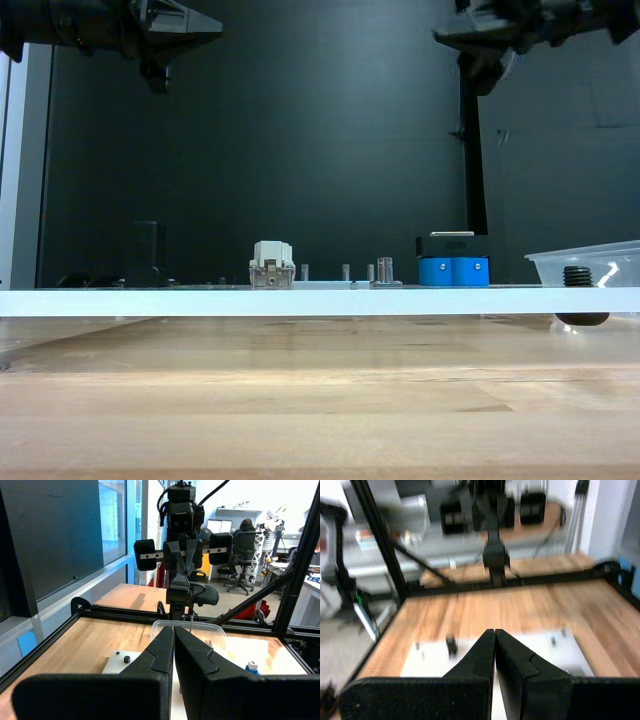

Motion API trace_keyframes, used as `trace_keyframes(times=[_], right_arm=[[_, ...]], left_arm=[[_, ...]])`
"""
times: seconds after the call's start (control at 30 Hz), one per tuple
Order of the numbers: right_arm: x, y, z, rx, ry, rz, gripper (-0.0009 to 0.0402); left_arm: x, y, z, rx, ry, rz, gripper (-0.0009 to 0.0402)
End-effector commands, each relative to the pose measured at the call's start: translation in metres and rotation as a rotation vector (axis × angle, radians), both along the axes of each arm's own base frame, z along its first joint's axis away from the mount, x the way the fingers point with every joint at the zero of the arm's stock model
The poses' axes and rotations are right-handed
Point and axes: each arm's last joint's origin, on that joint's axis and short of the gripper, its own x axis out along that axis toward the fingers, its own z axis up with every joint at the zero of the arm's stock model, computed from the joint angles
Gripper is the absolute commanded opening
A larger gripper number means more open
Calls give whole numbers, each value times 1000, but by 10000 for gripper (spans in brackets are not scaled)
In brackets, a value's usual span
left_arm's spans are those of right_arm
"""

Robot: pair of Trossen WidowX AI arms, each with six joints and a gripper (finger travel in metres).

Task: Pick the RJ45 connector and install on the taskboard

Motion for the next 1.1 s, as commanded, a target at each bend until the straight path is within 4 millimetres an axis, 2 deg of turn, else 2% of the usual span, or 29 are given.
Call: trace_keyframes(times=[0.03,0.33,0.7,0.87,1.1], right_arm=[[-14,1,5,-24,119,0,0],[-57,5,18,-39,445,10,0],[-97,9,25,-53,784,24,0],[-106,9,28,-49,850,28,0],[-109,9,26,-47,883,32,0]], left_arm=[[0,0,0,0,1,0,0],[0,0,0,0,1,0,0],[0,0,0,0,2,0,0],[0,0,0,0,1,0,0],[0,0,0,0,2,0,0]])
